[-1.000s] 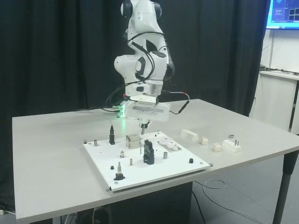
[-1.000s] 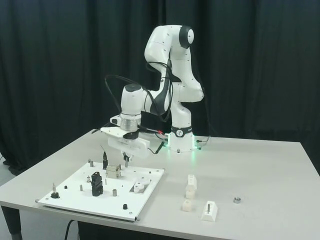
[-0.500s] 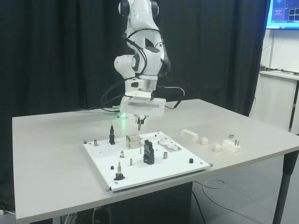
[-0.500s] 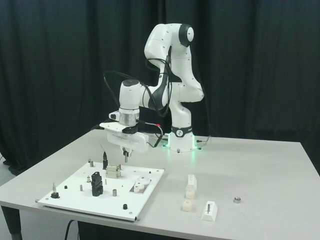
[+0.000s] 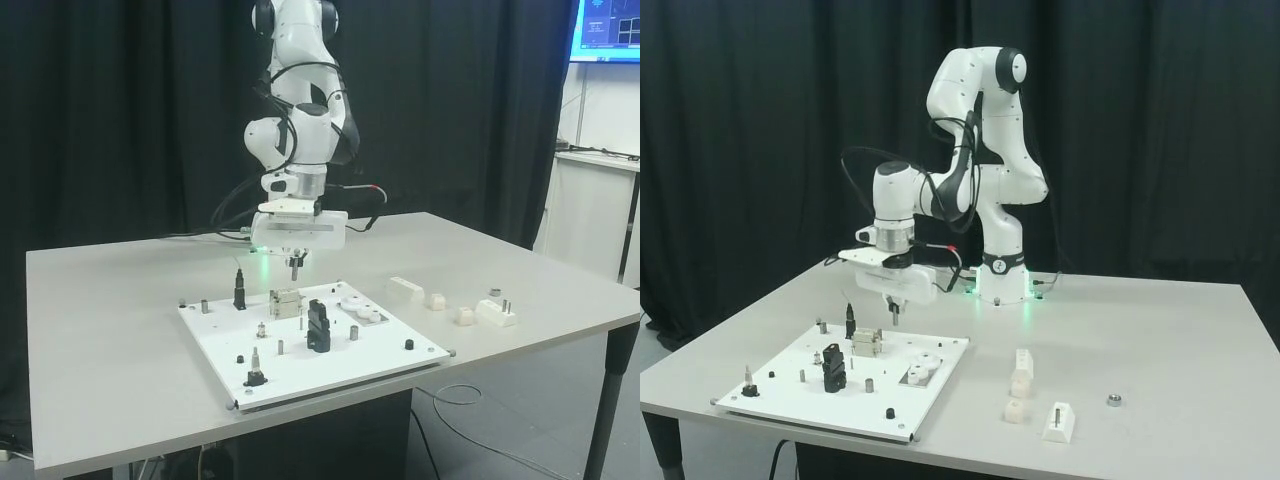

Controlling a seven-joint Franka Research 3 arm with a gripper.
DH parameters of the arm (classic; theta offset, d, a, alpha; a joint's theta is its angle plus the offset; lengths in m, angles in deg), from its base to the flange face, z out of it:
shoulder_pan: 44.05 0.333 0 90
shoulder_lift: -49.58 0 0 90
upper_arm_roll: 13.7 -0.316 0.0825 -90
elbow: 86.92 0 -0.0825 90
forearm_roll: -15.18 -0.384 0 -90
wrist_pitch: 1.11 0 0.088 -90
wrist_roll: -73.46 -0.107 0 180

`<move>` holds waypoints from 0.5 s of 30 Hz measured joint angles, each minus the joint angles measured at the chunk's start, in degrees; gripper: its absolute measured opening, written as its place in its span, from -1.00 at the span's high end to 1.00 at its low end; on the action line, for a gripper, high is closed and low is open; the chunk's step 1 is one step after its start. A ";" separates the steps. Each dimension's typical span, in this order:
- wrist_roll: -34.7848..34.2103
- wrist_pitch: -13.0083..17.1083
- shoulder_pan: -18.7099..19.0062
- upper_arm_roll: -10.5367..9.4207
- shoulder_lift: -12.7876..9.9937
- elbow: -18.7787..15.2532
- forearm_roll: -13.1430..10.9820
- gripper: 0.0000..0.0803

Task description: Insert round peg 3.

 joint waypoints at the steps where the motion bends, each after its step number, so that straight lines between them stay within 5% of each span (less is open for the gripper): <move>1: 0.44 0.02 0.00 0.07 -0.01 -0.09 -0.52 0.72; 15: 4.70 2.06 0.00 0.34 -1.44 -0.50 -6.91 0.72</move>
